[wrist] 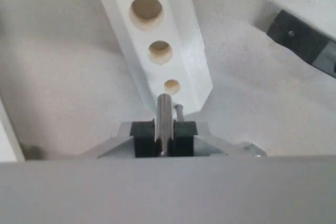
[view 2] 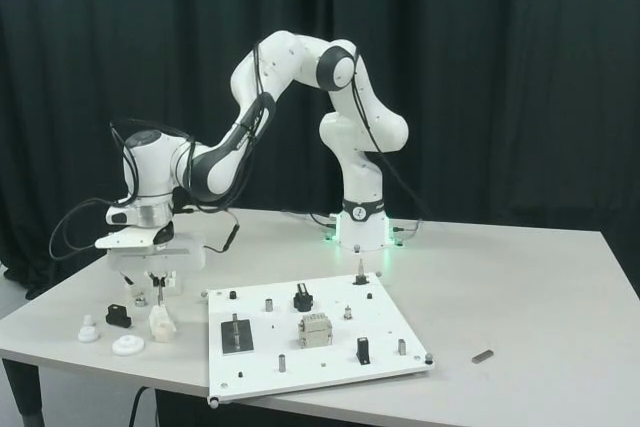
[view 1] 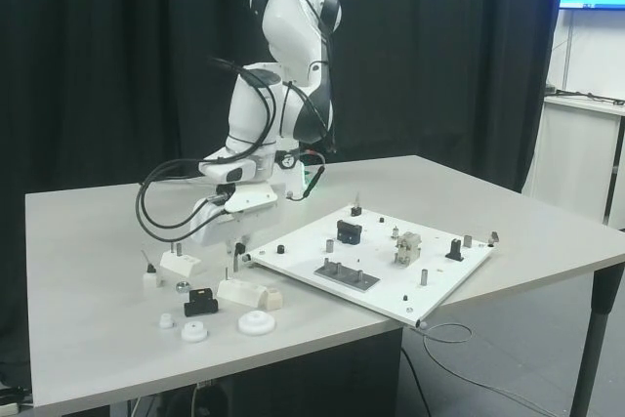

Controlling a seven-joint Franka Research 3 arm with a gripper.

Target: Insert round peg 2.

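Note:
My gripper (wrist: 164, 139) is shut on a grey metal round peg (wrist: 165, 121), which points down past the fingertips. Just beneath it lies a white block (wrist: 181, 40) with three round holes in a row: a large hole (wrist: 146, 10), a middle one (wrist: 160, 52) and a small one (wrist: 171, 86). The peg's tip hangs close to the small hole, at the block's near end. In the first room view the gripper (view 1: 235, 246) hovers over the block (view 1: 249, 292) near the table's front left. The second room view shows the gripper (view 2: 157, 292) right above the block (view 2: 160, 325).
A black part (view 1: 200, 302) and white gears (view 1: 257, 321) lie beside the block. A white holder (view 1: 181, 263) with upright pins stands behind it. The white assembly board (view 1: 376, 261) carrying several fixtures lies to the right. A small dark piece (view 2: 482, 355) rests far right.

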